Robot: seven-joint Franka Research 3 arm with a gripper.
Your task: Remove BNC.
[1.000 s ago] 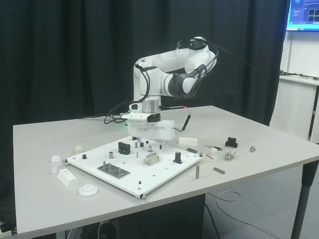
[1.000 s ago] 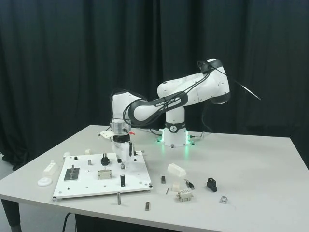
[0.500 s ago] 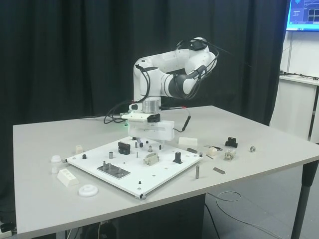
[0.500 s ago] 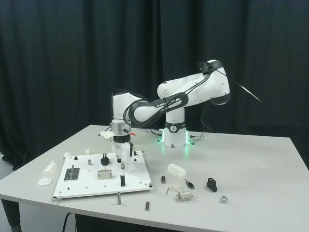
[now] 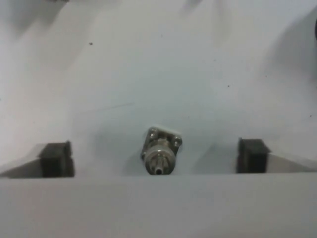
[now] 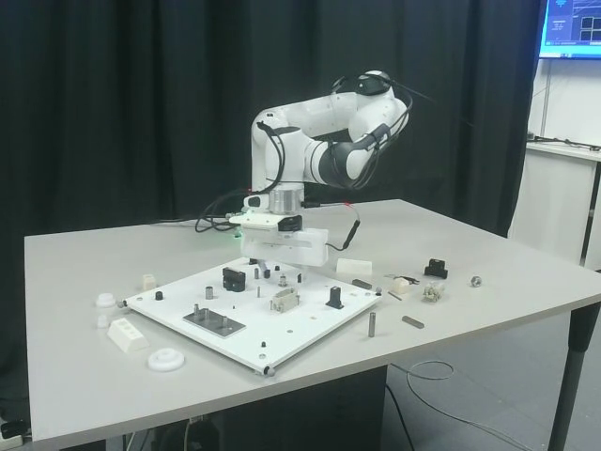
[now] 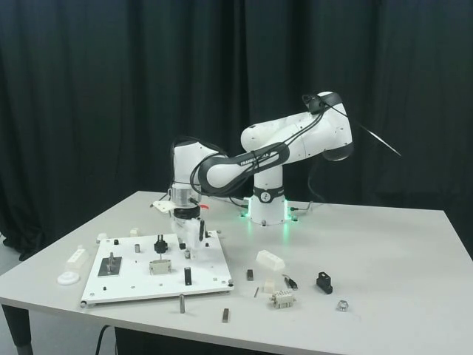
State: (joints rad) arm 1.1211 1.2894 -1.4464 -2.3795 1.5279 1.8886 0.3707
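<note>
The BNC (image 5: 161, 151), a small metal socket with a square flange, stands upright on the white board (image 5: 163, 74). In the wrist view my gripper (image 5: 154, 158) is open around it: one black fingertip (image 5: 55, 158) on each side, both well apart from the socket. In the first room view the gripper (image 6: 281, 271) hangs low over the far middle of the white board (image 6: 310, 334). In the second room view the gripper (image 7: 189, 248) points straight down at the board (image 7: 133, 285). The BNC itself is too small to pick out in either room view.
The board also carries a black block (image 6: 234, 279), a metal plate (image 6: 213, 323), a grey connector (image 6: 284, 301) and a black clip (image 6: 335, 298). White pieces (image 6: 126, 334) lie left of the board. Loose pins (image 6: 373, 325) and small connectors (image 6: 432, 293) lie to its right.
</note>
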